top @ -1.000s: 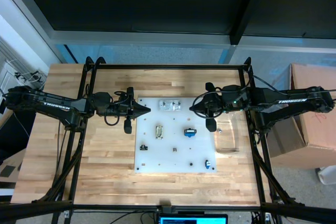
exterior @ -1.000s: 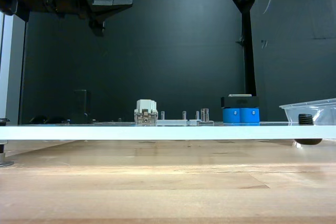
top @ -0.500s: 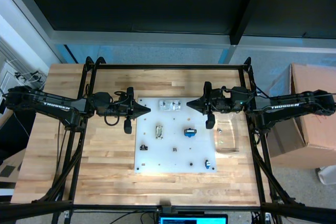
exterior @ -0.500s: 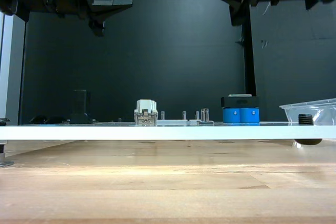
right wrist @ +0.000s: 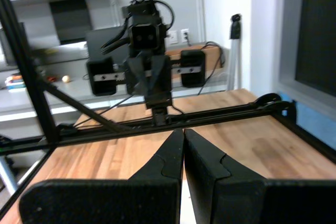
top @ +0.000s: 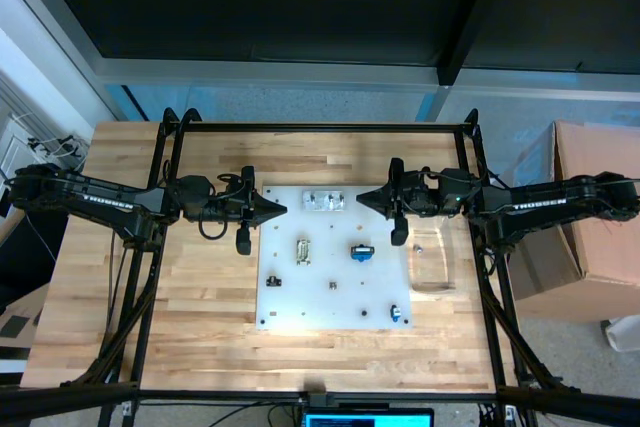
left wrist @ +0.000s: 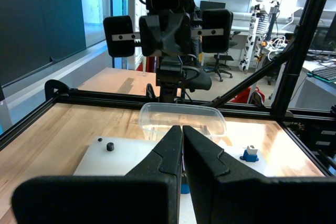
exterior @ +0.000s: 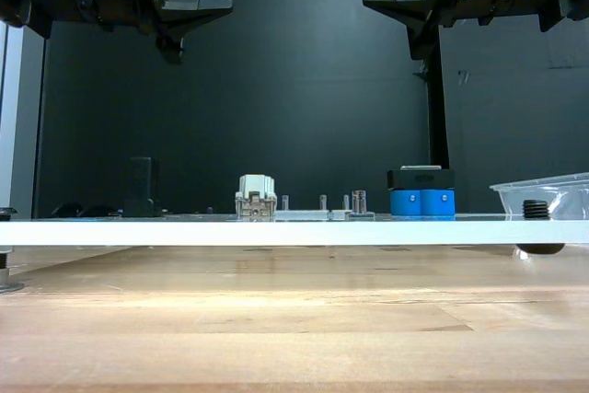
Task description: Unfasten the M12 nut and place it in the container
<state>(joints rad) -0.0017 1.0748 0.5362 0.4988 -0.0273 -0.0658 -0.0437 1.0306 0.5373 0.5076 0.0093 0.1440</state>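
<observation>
High over the board's far right, the right tool (top: 360, 197) had swung up level and away from the container (top: 446, 272).
Its fingers were pressed together on nothing. The left tool (top: 283, 209), also pressed together, hung unmoved over the board's far left. The stud (exterior: 536, 210) showed bare ribs, so unfastening looked done. Whether the nut lay in the container, I could not tell.

The left arm (top: 90, 195) reaches inward from its side, stretched out level and held high. Its left gripper (top: 281, 209) points toward the right one, with its fingers (left wrist: 168, 150) pressed together. The right arm (top: 560, 195) mirrors it, also level and high. The right gripper (top: 361, 197) points back at the left, fingers (right wrist: 170, 156) closed tip to tip. The two tips face each other, well apart.
</observation>
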